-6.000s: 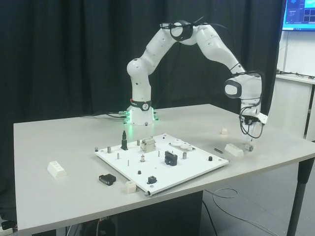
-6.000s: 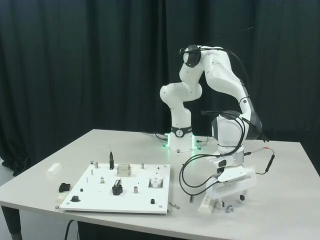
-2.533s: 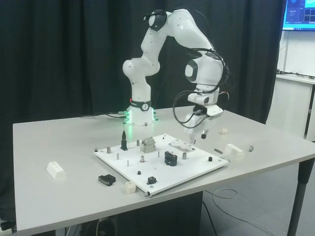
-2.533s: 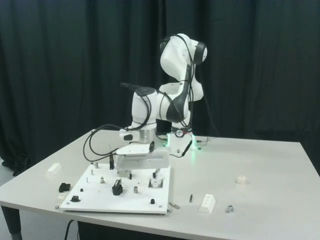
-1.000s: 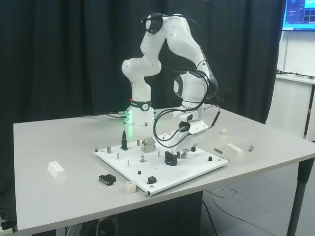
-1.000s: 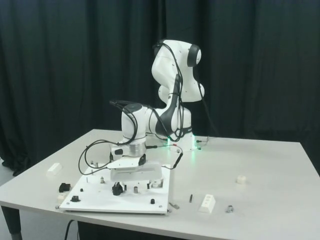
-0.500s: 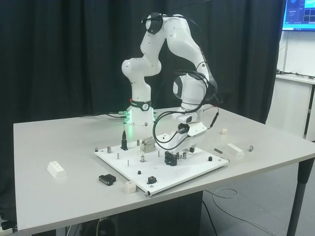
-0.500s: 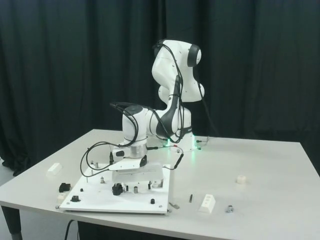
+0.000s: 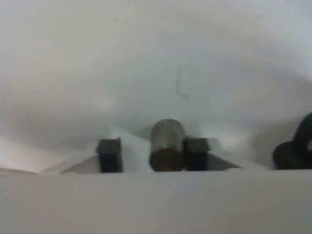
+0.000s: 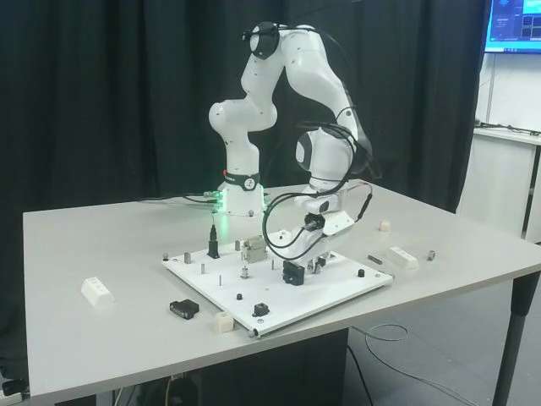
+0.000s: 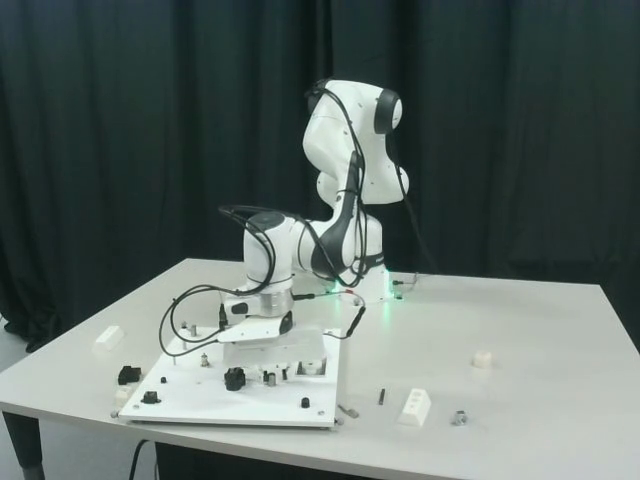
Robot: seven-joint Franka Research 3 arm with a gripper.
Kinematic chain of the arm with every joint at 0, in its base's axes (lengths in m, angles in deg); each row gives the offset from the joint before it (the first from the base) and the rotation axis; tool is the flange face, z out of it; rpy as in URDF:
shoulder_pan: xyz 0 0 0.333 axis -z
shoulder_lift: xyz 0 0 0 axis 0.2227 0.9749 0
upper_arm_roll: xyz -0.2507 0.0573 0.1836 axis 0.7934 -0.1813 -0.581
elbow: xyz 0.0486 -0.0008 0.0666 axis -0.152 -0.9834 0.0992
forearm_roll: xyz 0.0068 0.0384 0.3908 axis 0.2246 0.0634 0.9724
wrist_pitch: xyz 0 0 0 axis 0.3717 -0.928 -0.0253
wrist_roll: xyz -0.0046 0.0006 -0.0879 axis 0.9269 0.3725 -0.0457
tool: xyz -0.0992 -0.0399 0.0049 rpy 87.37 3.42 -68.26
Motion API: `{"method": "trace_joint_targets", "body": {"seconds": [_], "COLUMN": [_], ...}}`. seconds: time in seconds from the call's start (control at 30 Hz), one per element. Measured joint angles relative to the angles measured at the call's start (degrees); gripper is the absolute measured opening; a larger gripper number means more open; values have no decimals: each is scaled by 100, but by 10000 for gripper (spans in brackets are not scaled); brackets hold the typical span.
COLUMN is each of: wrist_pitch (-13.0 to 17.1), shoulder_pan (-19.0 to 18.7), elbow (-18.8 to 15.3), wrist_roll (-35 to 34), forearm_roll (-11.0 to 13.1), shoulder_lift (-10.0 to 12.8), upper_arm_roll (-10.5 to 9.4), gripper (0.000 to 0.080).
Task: Remove round peg 4.
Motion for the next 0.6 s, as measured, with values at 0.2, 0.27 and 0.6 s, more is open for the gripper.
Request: {"method": "trace_joint_targets", "body": {"seconds": [0.2,0.27,0.6], "wrist_pitch": [61,63,65], "shoulder_pan": [82,83,84], "elbow": [2,2,3], "wrist_roll": [205,227,272], "forearm_roll": [8,8,8], "shoulder_lift": [5,5,4], "upper_arm_roll": [-12,-15,-19], "gripper": [180,180,150]}}
